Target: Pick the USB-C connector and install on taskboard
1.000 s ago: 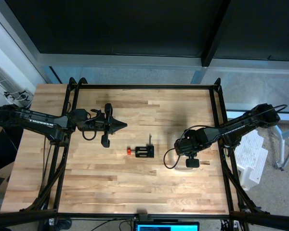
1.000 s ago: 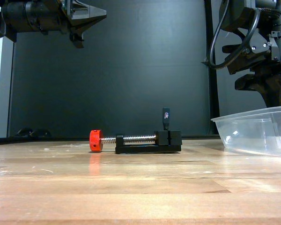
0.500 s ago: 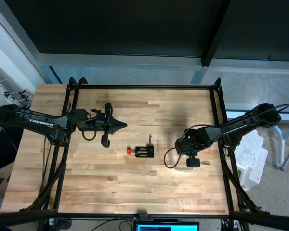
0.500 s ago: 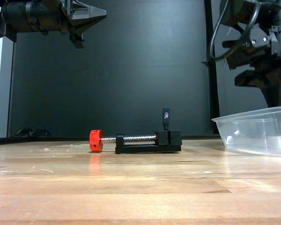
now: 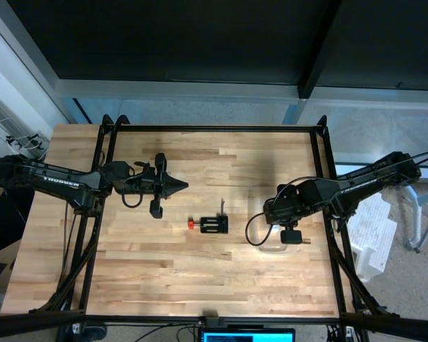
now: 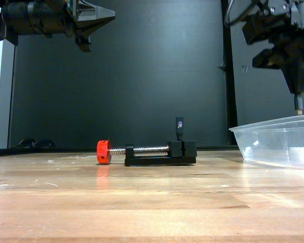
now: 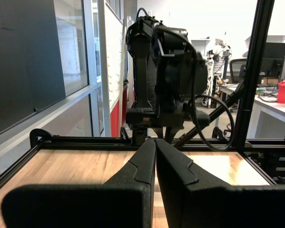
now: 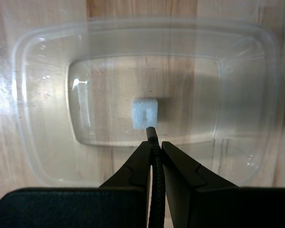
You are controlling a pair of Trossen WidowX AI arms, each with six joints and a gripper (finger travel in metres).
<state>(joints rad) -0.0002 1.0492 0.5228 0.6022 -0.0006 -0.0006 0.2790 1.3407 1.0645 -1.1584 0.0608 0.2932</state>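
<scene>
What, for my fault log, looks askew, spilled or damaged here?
Nothing stands out. The taskboard sits flat, the white cube lies inside the clear tray, the right gripper grips the USB-C connector above it, and the left gripper hangs shut at left.

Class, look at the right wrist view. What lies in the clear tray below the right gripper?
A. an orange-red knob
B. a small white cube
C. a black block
B: a white cube lies in the clear tray beneath the right gripper, which is shut on the USB-C connector; the left gripper, shut, hangs high on the left side.
</scene>
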